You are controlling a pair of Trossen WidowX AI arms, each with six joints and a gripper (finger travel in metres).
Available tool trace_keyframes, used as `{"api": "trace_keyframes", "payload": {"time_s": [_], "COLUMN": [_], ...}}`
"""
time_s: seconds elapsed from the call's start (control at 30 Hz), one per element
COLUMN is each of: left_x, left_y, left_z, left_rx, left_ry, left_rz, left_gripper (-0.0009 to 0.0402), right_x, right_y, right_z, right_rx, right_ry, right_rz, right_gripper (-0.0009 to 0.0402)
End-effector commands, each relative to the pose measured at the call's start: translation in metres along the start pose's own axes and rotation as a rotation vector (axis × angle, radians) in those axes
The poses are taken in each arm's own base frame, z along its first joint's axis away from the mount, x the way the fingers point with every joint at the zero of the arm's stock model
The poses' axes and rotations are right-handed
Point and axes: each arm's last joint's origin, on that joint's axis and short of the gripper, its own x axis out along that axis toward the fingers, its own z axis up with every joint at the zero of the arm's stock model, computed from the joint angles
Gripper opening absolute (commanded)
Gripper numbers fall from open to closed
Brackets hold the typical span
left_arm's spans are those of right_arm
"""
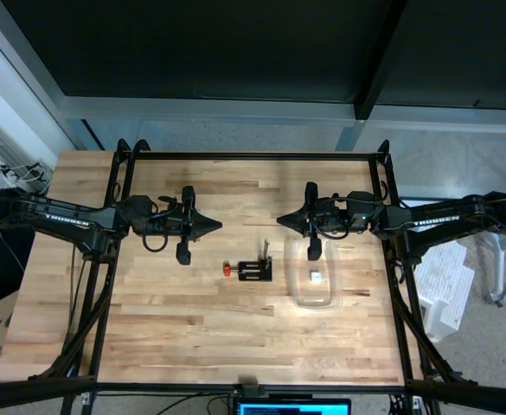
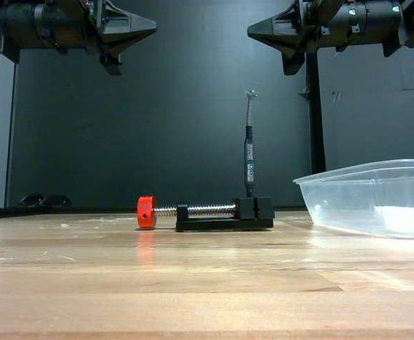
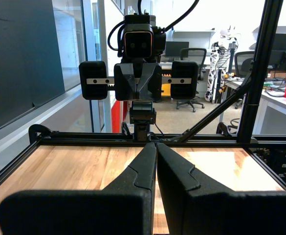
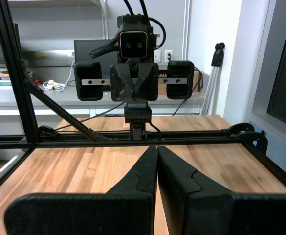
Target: Remove the USB-C connector from taskboard and place in the container
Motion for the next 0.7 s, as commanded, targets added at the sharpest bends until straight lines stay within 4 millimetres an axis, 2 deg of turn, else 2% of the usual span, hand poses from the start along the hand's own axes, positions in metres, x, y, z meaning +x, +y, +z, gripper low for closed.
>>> {"api": "trace_keyframes", "payload": {"time_s": [0.03, 0.33, 0.7], "left_x": [0.0, 0.0, 0.0], "left_y": [0.0, 0.0, 0.0], "left_z": [0.0, 0.0, 0.0], "left_rx": [0.0, 0.0, 0.0], "left_ry": [0.0, 0.0, 0.0], "left_rz": [0.0, 0.0, 0.0], "left_gripper": [0.0, 0.0, 0.0], "right_x": [0.001, 0.001, -0.006], "right_y": [0.0, 0.003, 0.007], "right_z": [0.002, 0.017, 0.024], "right_rx": [0.011, -0.016, -0.017], "right_ry": [0.047, 0.377, 0.626], "right_rz": [-0.001, 0.02, 0.019], "right_gripper": [0.0, 0.0, 0.0]}}
